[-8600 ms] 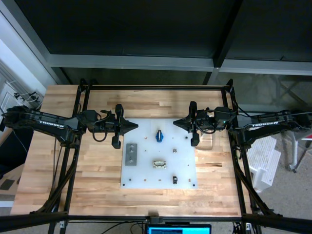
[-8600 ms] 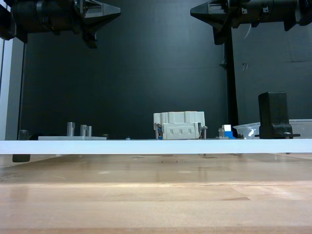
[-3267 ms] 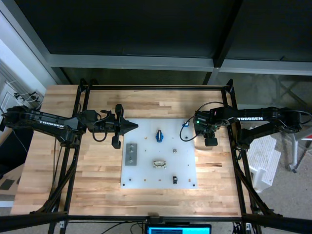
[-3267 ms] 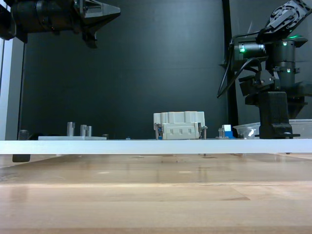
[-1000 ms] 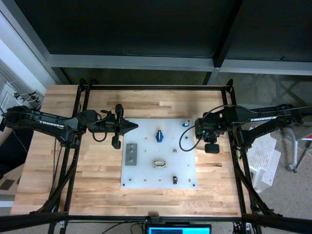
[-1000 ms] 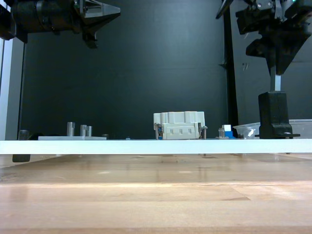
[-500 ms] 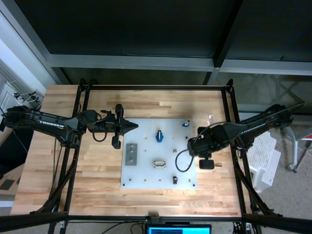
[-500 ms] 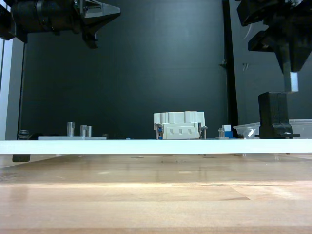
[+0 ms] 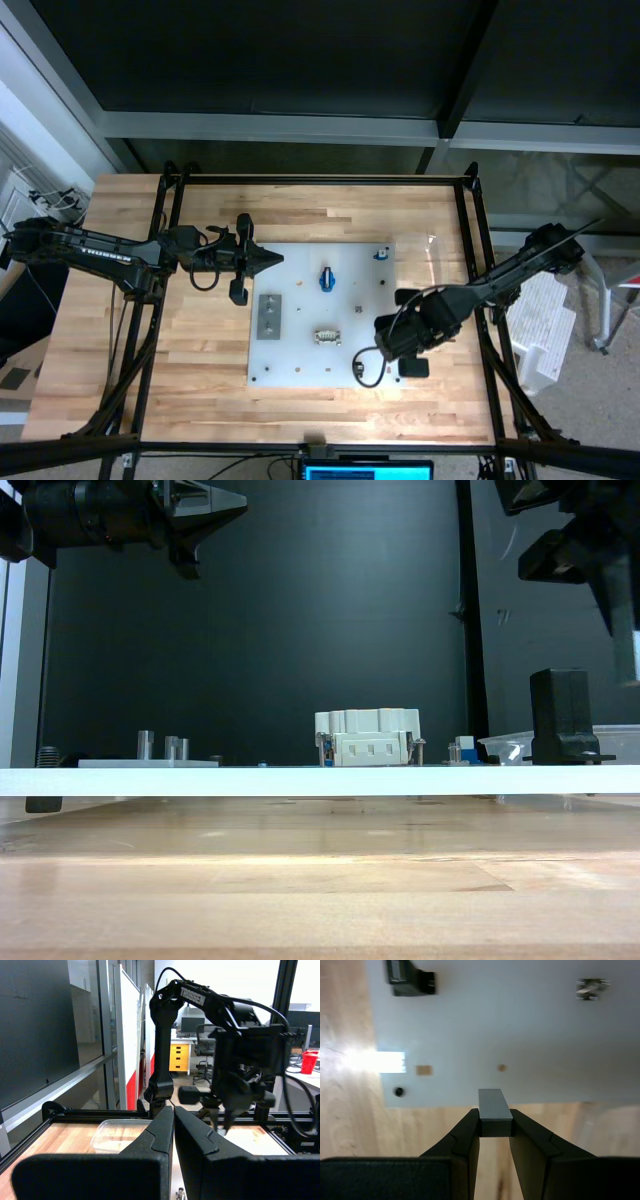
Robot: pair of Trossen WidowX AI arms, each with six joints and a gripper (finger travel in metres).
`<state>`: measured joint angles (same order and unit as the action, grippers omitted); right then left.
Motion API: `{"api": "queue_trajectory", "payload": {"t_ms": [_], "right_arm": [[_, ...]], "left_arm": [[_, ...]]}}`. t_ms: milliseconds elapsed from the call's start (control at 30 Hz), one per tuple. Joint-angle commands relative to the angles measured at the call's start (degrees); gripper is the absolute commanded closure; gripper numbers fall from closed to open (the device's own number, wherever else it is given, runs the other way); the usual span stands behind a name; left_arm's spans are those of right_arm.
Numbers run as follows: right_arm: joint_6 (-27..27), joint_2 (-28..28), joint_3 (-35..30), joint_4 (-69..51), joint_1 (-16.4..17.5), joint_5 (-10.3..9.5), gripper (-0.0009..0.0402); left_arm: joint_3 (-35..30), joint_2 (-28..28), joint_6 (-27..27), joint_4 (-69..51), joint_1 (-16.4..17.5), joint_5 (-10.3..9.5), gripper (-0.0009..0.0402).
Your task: Pick the 16mm bar and install on taskboard
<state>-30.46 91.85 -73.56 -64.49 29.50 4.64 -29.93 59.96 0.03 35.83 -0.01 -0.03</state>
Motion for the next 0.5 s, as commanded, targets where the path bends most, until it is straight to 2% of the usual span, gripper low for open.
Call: {"api": "queue_trajectory", "payload": {"t_ms": [33,367,500], "right_arm": [[-1.9,1.3,0.0,0.9,1.2,-0.24,0.0373],[-7.3,5.2,-0.1,2.6,5.1,-0.2,0.0373],[-8.2,7.1,-2.3,2.1,6.1,0.61,0.0373]], "left_arm": [[0.0,0.0,0.0,0.0,0.0,0.0,0.0393],[0.0,0.0,0.0,0.0,0.0,0.0,0.0393],[0.0,0.0,0.0,0.0,0.0,0.0,0.0393]]}}
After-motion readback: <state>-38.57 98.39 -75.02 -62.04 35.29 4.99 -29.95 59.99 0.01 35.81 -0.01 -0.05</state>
